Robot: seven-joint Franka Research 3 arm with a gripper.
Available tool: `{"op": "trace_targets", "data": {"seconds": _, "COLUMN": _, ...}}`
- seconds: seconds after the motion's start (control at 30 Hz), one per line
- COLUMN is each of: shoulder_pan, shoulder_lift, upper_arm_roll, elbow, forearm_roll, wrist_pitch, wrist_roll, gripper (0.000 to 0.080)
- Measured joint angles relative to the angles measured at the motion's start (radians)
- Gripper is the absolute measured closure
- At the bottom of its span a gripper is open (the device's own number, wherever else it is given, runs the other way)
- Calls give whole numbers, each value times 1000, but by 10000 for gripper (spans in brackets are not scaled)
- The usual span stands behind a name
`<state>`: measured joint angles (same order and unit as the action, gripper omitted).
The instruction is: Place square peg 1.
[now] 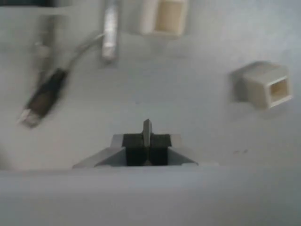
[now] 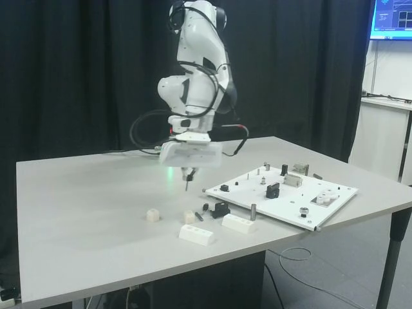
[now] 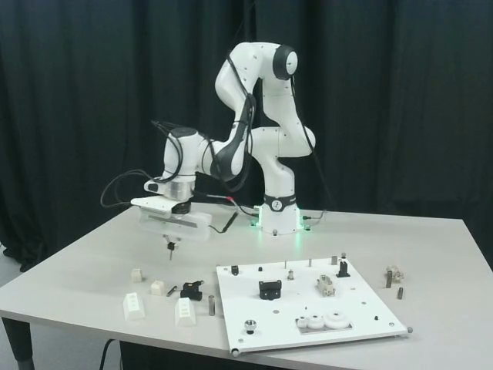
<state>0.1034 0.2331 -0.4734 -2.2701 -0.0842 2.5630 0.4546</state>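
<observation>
My gripper hangs above the grey table, left of the white board, and it holds nothing. In the wrist view its black fingers are pressed together, shut. Two small white square pegs lie on the table below and in front of it: one further left, one beside a black plug. From the second room view the same pegs sit below the fingertips. The wrist view shows a hollow white square peg off to one side of the gripper.
Two longer white blocks lie near the table's front edge. A black plug on a cable and a metal pin lie nearby. The board carries small black and metal parts and white gears.
</observation>
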Motion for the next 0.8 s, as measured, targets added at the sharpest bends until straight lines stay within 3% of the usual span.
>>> {"op": "trace_targets", "data": {"seconds": 0.27, "shoulder_pan": -43, "shoulder_lift": 64, "upper_arm_roll": 0, "elbow": 9, "forearm_roll": 89, "wrist_pitch": 82, "wrist_roll": -151, "gripper": 780}}
{"op": "trace_targets", "data": {"seconds": 0.53, "shoulder_pan": -56, "shoulder_lift": 125, "upper_arm_roll": 0, "elbow": 45, "forearm_roll": 183, "wrist_pitch": 91, "wrist_roll": -259, "gripper": 780}}
{"op": "trace_targets", "data": {"seconds": 0.57, "shoulder_pan": -57, "shoulder_lift": 131, "upper_arm_roll": 0, "elbow": 50, "forearm_roll": 192, "wrist_pitch": 91, "wrist_roll": -266, "gripper": 564}}
{"op": "trace_targets", "data": {"seconds": 0.7, "shoulder_pan": -59, "shoulder_lift": 151, "upper_arm_roll": 0, "elbow": 64, "forearm_roll": 216, "wrist_pitch": 90, "wrist_roll": -288, "gripper": 564}}
{"op": "trace_targets", "data": {"seconds": 0.73, "shoulder_pan": -60, "shoulder_lift": 154, "upper_arm_roll": 0, "elbow": 67, "forearm_roll": 218, "wrist_pitch": 89, "wrist_roll": -291, "gripper": 221}}
{"op": "trace_targets", "data": {"seconds": 0.8, "shoulder_pan": -60, "shoulder_lift": 160, "upper_arm_roll": 0, "elbow": 73, "forearm_roll": 221, "wrist_pitch": 86, "wrist_roll": -293, "gripper": 221}}
